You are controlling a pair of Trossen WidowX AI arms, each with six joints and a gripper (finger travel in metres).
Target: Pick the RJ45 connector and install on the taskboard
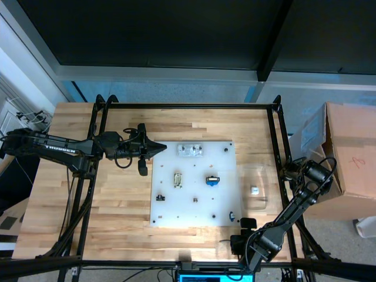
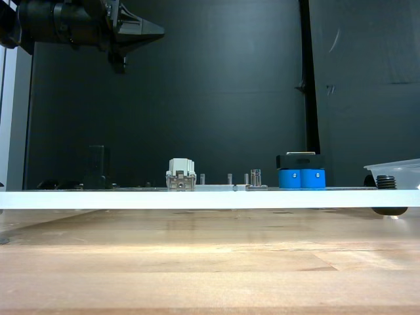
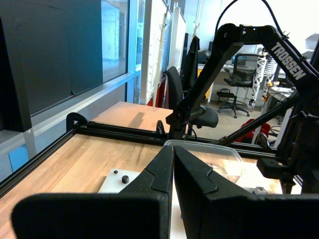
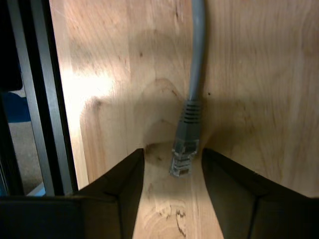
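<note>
Black fingers (image 4: 124, 189) of the right gripper (image 4: 173, 153) stand spread apart on either side of the translucent RJ45 connector (image 4: 182, 152) on its grey cable (image 4: 197, 59); nothing is gripped. Connector lies free on the pale wooden table (image 4: 259, 74), off the white task board (image 1: 194, 188) and clear of its seat. It sits nearer one finger, slightly skewed. Recommended: centre over the plug body, not the boot, then close squarely. Over the board's left edge the left gripper (image 1: 158, 147) hovers high, closed and empty.
</note>
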